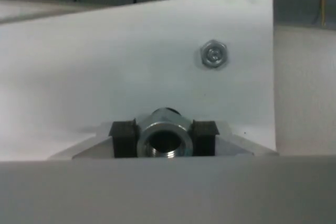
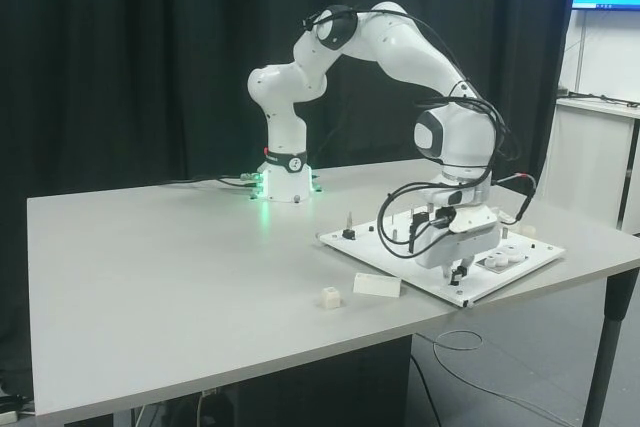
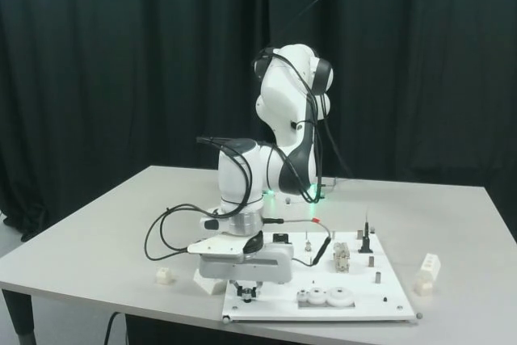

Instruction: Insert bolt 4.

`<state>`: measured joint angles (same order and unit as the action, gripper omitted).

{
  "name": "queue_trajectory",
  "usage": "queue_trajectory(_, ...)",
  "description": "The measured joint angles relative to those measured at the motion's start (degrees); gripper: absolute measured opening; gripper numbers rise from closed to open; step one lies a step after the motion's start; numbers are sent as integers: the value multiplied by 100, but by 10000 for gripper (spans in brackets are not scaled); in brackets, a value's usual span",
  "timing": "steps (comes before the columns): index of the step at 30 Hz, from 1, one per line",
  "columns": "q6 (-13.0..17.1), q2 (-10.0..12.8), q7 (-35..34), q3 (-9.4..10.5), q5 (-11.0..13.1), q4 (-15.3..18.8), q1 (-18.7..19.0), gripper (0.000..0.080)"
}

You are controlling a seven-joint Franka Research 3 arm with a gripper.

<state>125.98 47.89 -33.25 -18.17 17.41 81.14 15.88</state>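
My gripper (image 1: 164,140) is shut on a grey metal bolt (image 1: 164,129). Its hollow threaded end faces the wrist camera, and black pads (image 1: 123,137) press on both of its sides. The bolt hangs just over the white assembly board (image 1: 105,66), near the board's front corner. A grey hex bolt head (image 1: 213,54) sits seated in the board a short way off. In the room views the gripper (image 2: 458,272) (image 3: 245,290) points straight down, low over the board (image 2: 380,257) (image 3: 363,300). The bolt itself is too small to make out there.
The board carries upright pegs (image 3: 365,240) (image 2: 348,232) and white gears (image 3: 327,297) (image 2: 505,255). Small white blocks lie on the grey table beside it (image 2: 330,297) (image 2: 377,285) (image 3: 165,275) (image 3: 426,268). The arm's base (image 2: 283,182) glows green behind.
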Motion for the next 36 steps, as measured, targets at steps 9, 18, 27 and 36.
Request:
queue_trajectory(9,3,0,-663,0,2,0,0,225)
queue_trajectory(18,10,0,-1562,0,3,2,0,225)
queue_trajectory(27,16,0,-2335,1,3,4,0,225)
queue_trajectory(36,23,0,-3326,0,2,7,0,225)
